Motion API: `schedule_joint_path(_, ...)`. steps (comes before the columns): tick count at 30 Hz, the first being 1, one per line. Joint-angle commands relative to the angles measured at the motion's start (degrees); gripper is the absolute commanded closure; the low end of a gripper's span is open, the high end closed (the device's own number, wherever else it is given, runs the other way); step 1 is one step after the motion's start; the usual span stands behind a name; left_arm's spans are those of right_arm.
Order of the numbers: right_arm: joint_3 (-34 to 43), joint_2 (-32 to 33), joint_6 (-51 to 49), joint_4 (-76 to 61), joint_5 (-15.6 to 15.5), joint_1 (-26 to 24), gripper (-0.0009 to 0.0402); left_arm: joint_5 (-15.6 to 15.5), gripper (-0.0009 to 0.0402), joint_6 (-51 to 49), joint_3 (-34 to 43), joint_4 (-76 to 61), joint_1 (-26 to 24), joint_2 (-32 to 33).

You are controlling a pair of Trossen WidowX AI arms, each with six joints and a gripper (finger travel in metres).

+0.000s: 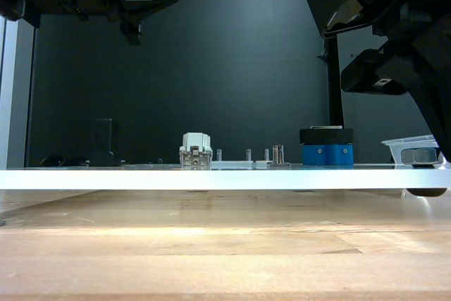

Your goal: Unfasten the M12 nut and place it in the container

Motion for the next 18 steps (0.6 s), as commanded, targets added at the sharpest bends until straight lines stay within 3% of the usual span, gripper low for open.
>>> schedule_joint_path(1, 0.0, -0.02, 0.04, 0.04, 0.17, -0.02, 0.0393, 0.02, 0.0393, 0.02, 0.02, 0.0, 0.02, 0.02)
schedule_joint_path(6, 0.04, -0.24, -1.16, -0.68, 1.2, -0.04, 0.0394, 0.02, 0.0393, 0.02, 0.02, 0.0, 0.02, 0.02)
schedule_joint_path(9, 0.46, -1.51, -0.11, -5.66, 14.75, 0.0, 0.0393, 0.02, 0.0393, 0.02, 0.02, 0.0, 0.02, 0.02)
schedule_joint_path(11, 0.46, -2.62, 0.0, -7.19, 18.43, 0.04, 0.0394, 0.02, 0.0393, 0.02, 0.02, 0.0, 0.0, 0.02)
schedule_joint_path(15, 0.46, -3.74, 0.02, -7.87, 17.05, 0.15, 0.0393, 0.02, 0.0393, 0.02, 0.02, -0.02, 0.02, 0.02)
schedule_joint_path(18, 0.5, -4.24, -0.02, -7.8, 12.98, 0.17, 0.0393, 0.02, 0.0393, 0.02, 0.02, 0.04, 0.02, 0.02)
